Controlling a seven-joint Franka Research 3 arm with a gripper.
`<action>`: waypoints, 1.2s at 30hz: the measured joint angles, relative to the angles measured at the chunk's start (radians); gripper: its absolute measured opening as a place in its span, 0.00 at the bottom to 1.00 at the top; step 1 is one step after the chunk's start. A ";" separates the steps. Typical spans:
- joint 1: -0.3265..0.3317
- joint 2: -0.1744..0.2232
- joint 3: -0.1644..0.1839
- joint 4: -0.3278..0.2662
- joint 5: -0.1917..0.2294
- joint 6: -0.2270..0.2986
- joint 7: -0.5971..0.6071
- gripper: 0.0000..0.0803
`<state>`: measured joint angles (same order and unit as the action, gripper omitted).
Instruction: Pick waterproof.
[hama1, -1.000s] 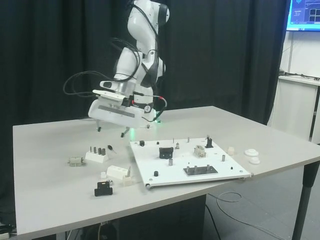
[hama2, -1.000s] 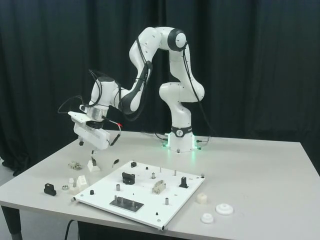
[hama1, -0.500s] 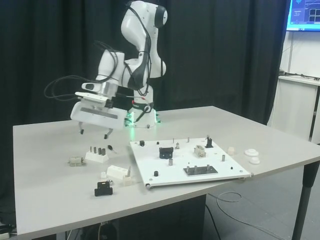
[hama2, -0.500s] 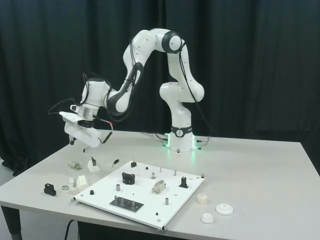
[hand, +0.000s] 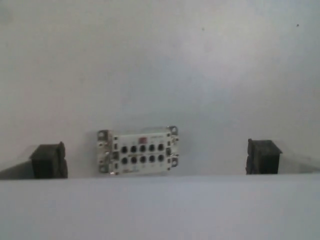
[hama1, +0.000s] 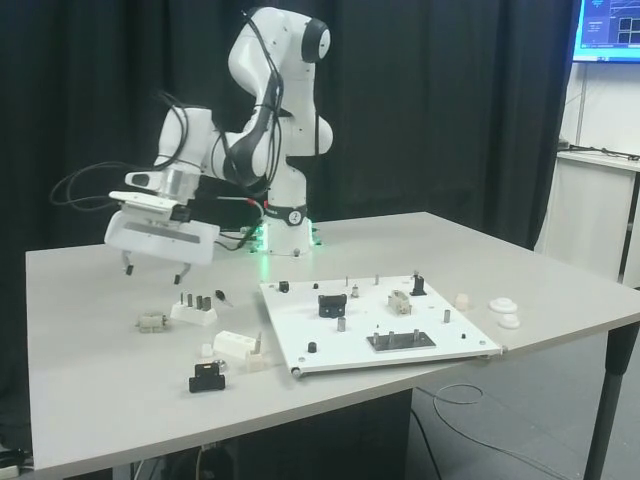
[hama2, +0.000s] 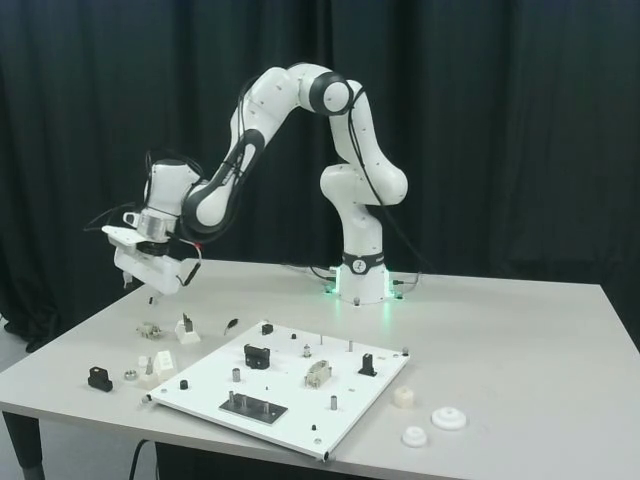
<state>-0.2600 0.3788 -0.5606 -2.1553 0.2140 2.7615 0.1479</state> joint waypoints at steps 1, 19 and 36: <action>-0.006 0.009 0.003 0.011 0.015 -0.009 -0.019 1.00; -0.100 0.191 0.032 0.235 0.240 -0.242 -0.235 1.00; -0.129 0.219 0.031 0.270 0.264 -0.361 -0.242 1.00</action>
<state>-0.3887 0.5979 -0.5300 -1.8855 0.4779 2.4006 -0.0943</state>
